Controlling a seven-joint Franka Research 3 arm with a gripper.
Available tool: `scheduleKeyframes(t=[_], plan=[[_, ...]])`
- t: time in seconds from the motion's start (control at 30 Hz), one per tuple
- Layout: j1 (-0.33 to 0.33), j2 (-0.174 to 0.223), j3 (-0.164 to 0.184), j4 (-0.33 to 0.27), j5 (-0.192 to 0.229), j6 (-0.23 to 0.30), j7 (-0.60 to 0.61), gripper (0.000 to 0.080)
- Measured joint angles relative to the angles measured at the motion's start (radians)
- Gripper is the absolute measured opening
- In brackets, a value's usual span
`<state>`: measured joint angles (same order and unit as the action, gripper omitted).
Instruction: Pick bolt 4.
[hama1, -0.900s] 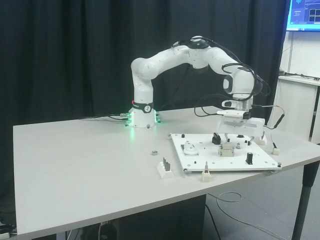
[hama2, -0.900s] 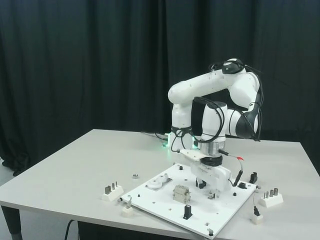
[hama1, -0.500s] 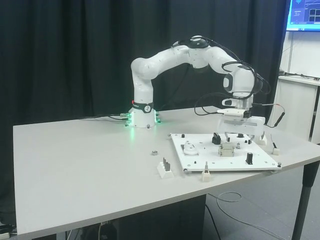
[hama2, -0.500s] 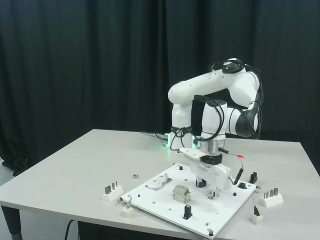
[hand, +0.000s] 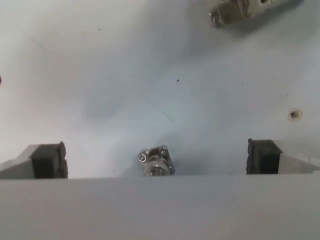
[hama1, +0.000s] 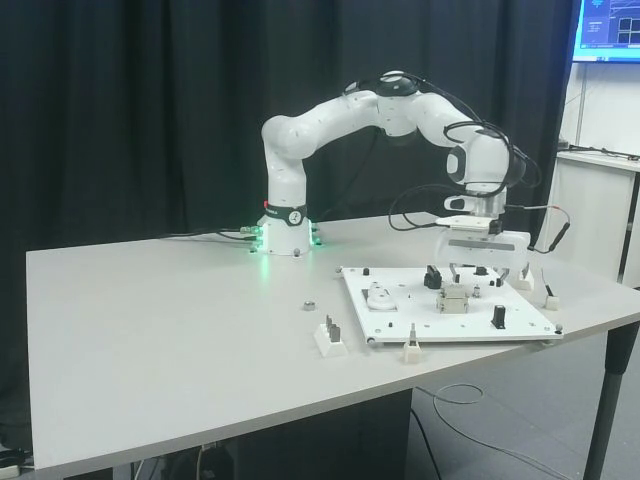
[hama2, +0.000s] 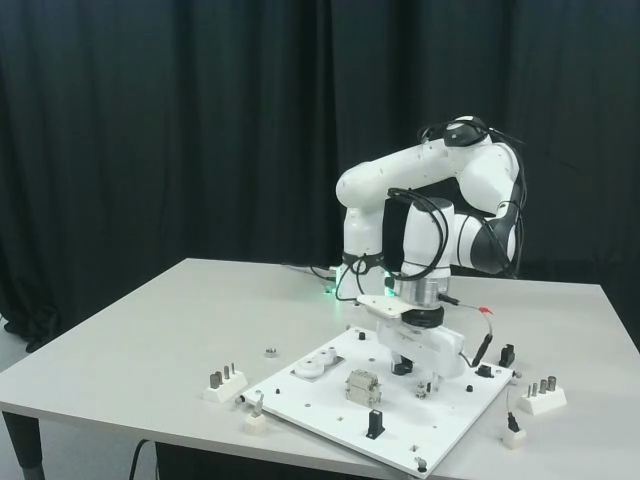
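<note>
Grey table (hama1: 150, 320) before a black curtain (hama1: 130, 100); in the first room view a screen (hama1: 607, 30) and a white cabinet (hama1: 590, 205) stand at the far right.

First room view, left to right: the arm's base (hama1: 283, 232) with green lights; a small nut (hama1: 309, 304) lying alone on the table; a white holder (hama1: 330, 338) carrying two upright pins; a smaller white block (hama1: 410, 348) with a single pin, just beside the white board's near edge; the white board (hama1: 400, 320) bearing a round white part (hama1: 379, 297), a grey connector block (hama1: 454, 300) and black clips (hama1: 498, 316); two more small white holders (hama1: 537, 285) at the board's far right.

The gripper (hama1: 484, 268) hangs above the board's far side, clear of its surface, with its fingers spread wide and nothing between them.

The second room view shows what the first does not resolve: a white holder (hama2: 541, 396) with three upright bolts on the table well to the right of the gripper (hama2: 415, 372). Which is bolt 4 cannot be told.

Only the wrist view shows the black fingertips (hand: 48, 160) set far apart, and midway between them a small metal fitting (hand: 156, 161) standing on the board, free of both pads.
</note>
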<state>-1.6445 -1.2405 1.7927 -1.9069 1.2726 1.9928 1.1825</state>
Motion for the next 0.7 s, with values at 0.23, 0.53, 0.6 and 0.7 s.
scheduleKeyframes(t=[0.23, 0.53, 0.6, 0.7], plan=[[-0.002, 0.0, -0.002, 0.005, -0.004, 0.003, -0.04, 0.08], [-0.006, 0.0, -0.002, 0.013, -0.012, 0.007, -0.043, 0.08], [-0.007, 0.0, -0.003, 0.014, -0.014, 0.011, -0.045, 0.08], [-0.009, 0.0, -0.006, 0.014, -0.021, 0.019, -0.053, 0.08]])
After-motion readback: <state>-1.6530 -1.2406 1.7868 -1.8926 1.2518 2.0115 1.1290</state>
